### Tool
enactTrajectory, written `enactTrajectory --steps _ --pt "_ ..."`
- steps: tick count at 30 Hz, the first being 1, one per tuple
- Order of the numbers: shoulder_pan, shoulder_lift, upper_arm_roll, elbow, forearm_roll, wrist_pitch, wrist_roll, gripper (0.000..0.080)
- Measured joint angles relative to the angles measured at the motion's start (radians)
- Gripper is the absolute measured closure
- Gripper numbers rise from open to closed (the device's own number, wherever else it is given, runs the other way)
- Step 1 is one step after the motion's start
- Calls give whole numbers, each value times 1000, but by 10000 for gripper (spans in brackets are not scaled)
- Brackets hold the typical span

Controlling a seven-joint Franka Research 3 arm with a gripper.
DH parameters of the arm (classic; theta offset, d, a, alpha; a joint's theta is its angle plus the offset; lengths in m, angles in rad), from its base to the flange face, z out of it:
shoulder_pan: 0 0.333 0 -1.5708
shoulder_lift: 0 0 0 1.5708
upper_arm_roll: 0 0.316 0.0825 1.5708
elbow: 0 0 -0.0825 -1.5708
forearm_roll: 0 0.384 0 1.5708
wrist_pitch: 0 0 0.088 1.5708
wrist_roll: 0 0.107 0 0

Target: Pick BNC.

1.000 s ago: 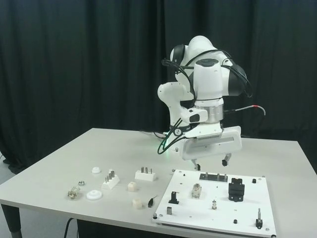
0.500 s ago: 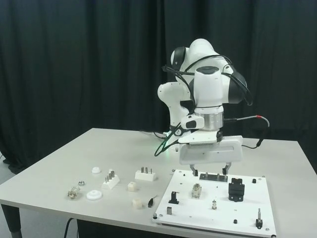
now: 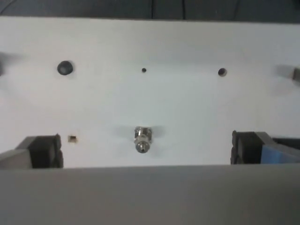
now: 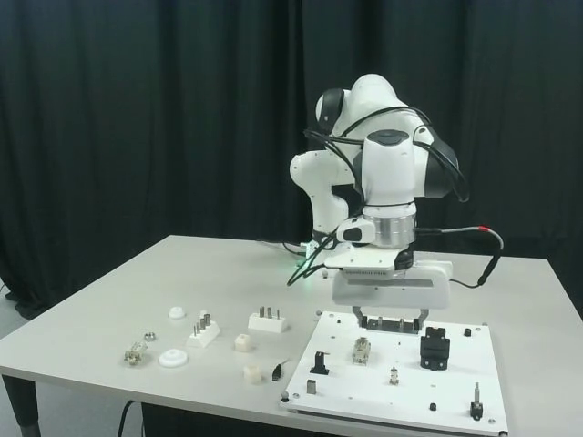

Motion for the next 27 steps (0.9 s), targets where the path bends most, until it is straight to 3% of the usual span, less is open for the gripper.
enactTrajectory --steps 27 --pt "41 36 0 -4 -55 -9 464 3"
